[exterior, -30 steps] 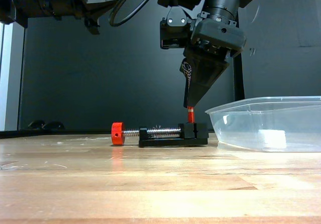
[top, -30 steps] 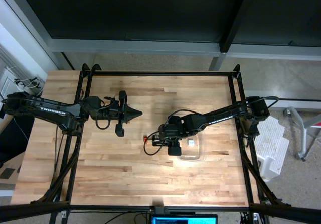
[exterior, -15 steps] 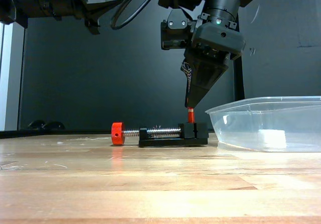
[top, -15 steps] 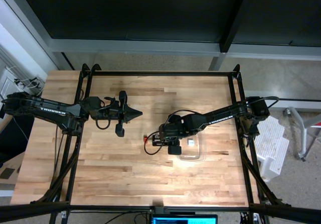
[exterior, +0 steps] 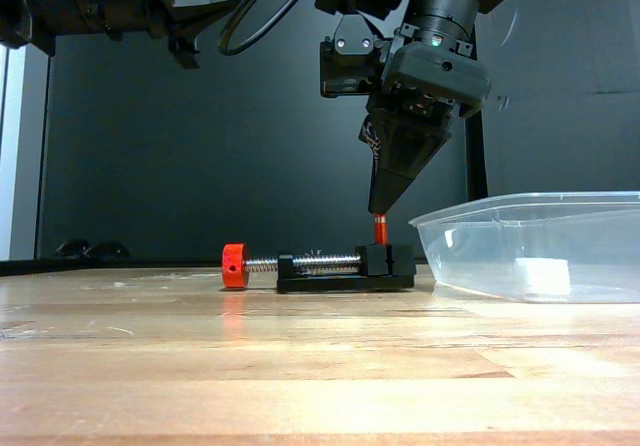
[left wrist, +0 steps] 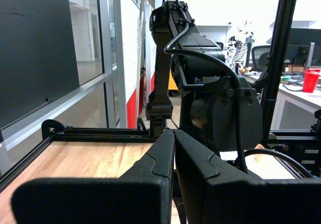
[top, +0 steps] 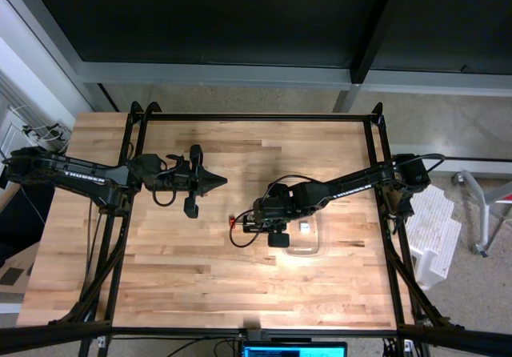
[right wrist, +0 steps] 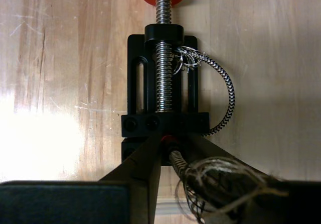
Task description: Remove the RCA connector from the receptacle and place in the container
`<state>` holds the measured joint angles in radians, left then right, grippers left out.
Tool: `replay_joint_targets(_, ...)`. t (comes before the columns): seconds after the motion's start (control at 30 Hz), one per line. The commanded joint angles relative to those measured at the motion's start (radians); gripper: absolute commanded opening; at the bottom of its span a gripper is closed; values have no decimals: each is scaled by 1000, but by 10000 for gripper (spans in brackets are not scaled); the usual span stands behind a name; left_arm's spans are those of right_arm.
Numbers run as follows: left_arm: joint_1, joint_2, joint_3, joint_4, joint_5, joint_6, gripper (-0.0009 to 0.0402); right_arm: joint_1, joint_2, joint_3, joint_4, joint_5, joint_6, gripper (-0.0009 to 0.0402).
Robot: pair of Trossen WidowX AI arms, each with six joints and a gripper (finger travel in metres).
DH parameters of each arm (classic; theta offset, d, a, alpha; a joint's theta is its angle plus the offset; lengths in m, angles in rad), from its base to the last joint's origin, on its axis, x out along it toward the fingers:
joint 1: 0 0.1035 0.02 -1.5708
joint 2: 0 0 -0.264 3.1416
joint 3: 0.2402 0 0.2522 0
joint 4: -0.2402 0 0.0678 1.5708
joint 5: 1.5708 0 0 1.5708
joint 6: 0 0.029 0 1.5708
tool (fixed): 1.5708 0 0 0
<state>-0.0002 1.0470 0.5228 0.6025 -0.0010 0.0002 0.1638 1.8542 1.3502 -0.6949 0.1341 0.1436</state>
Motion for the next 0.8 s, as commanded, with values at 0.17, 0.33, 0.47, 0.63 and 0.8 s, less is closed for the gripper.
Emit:
replay_joint_targets(0.17, 0, 0, 0, 0, 0, 0, 0, 0, 0, 0, 0, 0, 1, 23)
replay_joint_targets(0.33, 0, 0, 0, 0, 0, 0, 0, 0, 0, 0, 0, 1, 1, 1)
replay_joint_targets(0.47, 0, 0, 0, 0, 0, 0, 0, 0, 0, 0, 0, 2, 1, 3)
replay_joint_targets(0.63, 0, 0, 0, 0, 0, 0, 0, 0, -1, 0, 1, 2, 1, 0)
replay_joint_targets(0.8, 0, 0, 0, 0, 0, 0, 0, 0, -3, 0, 1, 2, 1, 0)
